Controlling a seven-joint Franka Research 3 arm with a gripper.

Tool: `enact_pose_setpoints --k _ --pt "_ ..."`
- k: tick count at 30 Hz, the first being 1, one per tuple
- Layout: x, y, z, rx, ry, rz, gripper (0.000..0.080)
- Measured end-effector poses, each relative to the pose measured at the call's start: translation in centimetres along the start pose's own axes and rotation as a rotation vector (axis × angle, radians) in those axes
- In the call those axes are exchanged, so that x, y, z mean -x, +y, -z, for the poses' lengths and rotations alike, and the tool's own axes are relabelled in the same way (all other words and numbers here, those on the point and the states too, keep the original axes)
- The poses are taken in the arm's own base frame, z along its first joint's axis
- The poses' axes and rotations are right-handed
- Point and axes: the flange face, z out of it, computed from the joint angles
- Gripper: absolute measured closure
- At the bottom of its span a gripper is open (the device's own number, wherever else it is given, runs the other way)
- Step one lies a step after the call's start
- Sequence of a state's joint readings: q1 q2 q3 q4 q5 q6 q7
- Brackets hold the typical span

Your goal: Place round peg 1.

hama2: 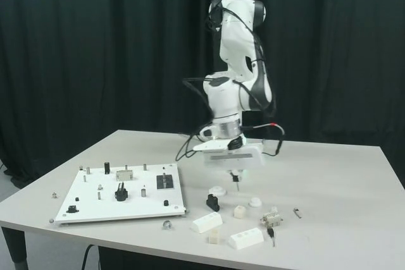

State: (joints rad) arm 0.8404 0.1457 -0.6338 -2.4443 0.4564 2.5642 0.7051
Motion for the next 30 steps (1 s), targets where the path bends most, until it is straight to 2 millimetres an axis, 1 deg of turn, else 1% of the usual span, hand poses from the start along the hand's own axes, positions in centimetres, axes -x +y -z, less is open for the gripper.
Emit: enact_pose_setpoints --k 10,23,30 --pt "5.0 -3.4 -0.4 -0.009 0.032 -0.008 0.0787" --pt "11.2 -6.2 -1.5 0.024 0.063 -0.031 0.0787" --pt "13.7 -7.6 -2.5 0.041 0.09 -0.031 0.0787"
